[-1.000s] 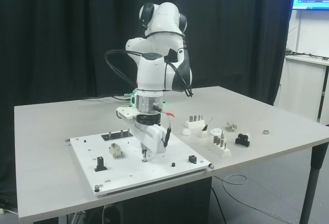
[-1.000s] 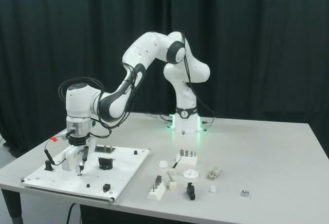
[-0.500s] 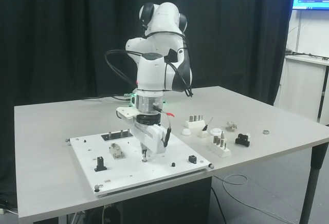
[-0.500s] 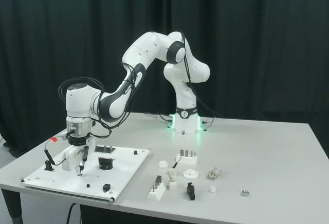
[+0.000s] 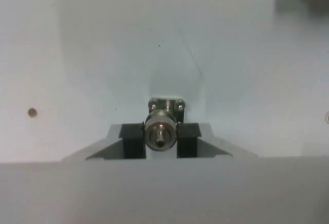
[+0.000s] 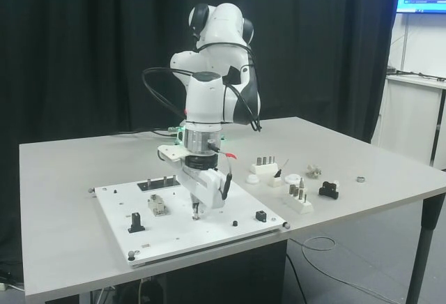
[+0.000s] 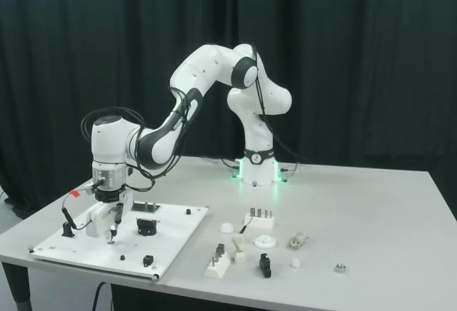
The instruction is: Insert BNC.
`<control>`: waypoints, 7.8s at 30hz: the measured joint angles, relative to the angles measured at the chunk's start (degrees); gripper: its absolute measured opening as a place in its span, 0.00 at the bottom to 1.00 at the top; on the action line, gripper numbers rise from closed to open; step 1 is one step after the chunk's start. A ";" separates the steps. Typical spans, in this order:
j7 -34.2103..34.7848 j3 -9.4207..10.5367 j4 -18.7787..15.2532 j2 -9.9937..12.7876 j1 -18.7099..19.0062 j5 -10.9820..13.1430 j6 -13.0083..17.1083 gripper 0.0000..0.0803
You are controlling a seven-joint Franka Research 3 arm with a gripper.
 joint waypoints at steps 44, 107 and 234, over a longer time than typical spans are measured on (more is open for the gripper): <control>-8.17 -0.02 0.21 0.34 -0.03 -0.02 -0.65 0.16; -34.10 0.03 0.00 0.73 -0.62 2.96 -0.59 0.16; 14.59 -0.36 -0.42 0.77 -0.61 7.02 0.55 0.16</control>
